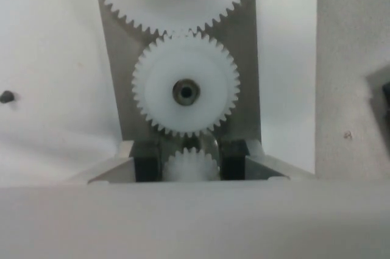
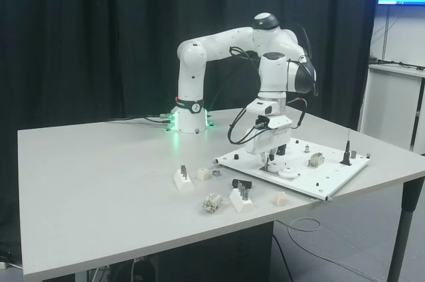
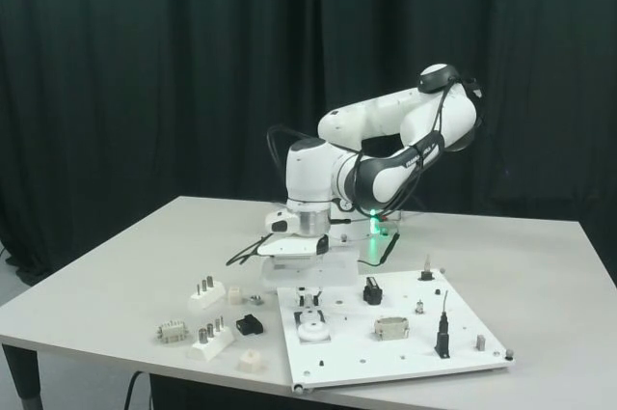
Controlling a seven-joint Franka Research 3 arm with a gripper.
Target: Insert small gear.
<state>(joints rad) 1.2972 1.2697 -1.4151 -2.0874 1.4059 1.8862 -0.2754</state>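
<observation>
Small gear in gripper touches middle gear.

**Loose parts around the white board**

We take the white board on the grey table as our landmark. Just off its edge we see several small white blocks, some holding upright pins, and a black clip. On the board itself stand a black connector and a thin black probe.
</observation>
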